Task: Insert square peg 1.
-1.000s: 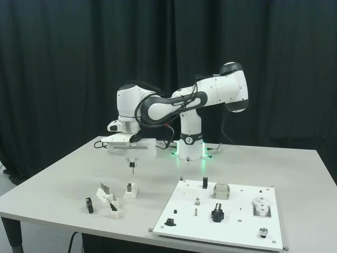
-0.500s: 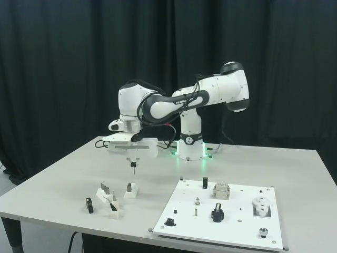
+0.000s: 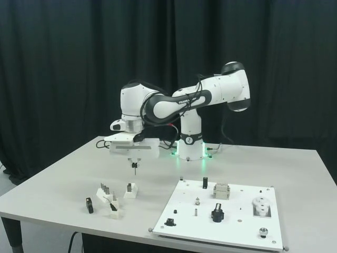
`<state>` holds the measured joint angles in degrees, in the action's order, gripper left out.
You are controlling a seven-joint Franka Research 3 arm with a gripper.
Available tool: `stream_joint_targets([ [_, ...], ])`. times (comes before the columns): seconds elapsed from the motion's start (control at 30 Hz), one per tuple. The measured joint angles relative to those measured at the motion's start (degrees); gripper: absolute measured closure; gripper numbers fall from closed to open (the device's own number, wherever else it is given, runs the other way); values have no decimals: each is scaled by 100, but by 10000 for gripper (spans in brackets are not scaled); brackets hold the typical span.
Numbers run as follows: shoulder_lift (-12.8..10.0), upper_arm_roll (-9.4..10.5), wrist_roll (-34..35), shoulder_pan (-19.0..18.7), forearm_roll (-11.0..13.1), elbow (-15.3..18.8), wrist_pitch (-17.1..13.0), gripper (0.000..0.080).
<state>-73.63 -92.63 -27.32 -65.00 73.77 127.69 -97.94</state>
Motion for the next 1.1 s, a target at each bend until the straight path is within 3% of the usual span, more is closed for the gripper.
stream_joint_targets([
  [0.7,51,-47,46,-253,-6,-45,-57,772],
  [1.1,95,-196,482,-554,-6,-210,231,772],
])
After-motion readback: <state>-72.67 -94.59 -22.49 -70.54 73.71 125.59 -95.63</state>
